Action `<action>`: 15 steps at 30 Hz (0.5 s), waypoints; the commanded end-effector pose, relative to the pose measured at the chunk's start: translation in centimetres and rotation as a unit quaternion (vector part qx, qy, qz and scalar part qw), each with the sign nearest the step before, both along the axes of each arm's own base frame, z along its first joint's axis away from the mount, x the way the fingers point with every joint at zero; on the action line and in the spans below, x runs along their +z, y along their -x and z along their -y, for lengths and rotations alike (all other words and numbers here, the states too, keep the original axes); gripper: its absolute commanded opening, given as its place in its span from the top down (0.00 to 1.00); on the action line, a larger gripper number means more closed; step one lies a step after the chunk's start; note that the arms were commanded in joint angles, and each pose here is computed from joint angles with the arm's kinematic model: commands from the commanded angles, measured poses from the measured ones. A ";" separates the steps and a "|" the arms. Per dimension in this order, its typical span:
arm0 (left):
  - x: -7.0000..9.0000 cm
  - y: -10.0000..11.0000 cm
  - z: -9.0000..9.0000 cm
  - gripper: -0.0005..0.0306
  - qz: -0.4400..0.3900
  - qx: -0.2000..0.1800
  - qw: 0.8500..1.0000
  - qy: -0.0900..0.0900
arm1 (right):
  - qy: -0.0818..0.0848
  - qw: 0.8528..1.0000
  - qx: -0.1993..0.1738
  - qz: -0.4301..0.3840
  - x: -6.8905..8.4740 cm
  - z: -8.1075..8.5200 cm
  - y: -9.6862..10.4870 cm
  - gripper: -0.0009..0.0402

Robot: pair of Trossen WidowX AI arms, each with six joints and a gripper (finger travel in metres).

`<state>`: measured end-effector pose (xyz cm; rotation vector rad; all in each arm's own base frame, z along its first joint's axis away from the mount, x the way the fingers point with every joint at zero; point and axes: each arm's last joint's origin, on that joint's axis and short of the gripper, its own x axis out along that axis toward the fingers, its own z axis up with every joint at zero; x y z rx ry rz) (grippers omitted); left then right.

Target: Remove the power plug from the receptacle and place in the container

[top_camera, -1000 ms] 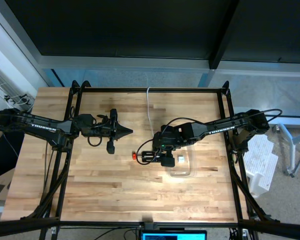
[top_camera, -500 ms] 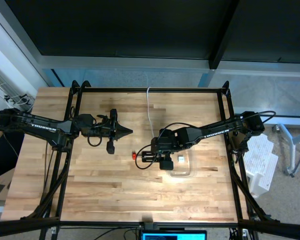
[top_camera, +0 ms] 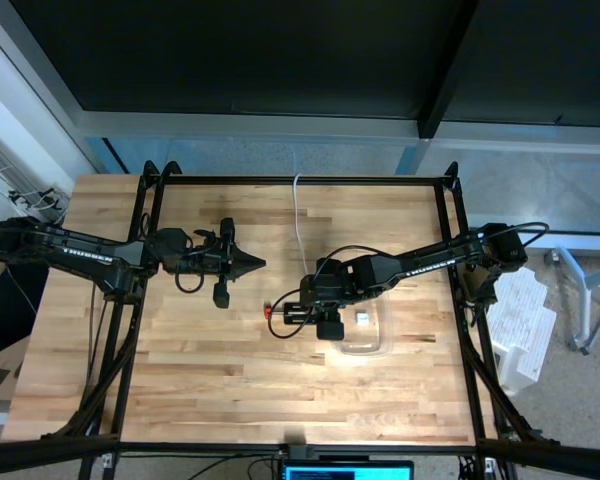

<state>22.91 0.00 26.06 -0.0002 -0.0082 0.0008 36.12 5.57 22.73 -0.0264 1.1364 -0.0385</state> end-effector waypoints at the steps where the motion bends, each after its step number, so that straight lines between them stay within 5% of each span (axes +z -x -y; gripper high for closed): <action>1: 0.0 0.0 0.0 0.98 0.000 0.000 1.000 0.000 | 0.000 1.000 0.001 0.001 0.0 0.0 0.0 0.58; 15: 0.0 0.0 0.0 0.98 0.000 0.000 1.000 0.000 | 0.000 1.000 0.000 0.004 0.1 0.0 -0.1 0.93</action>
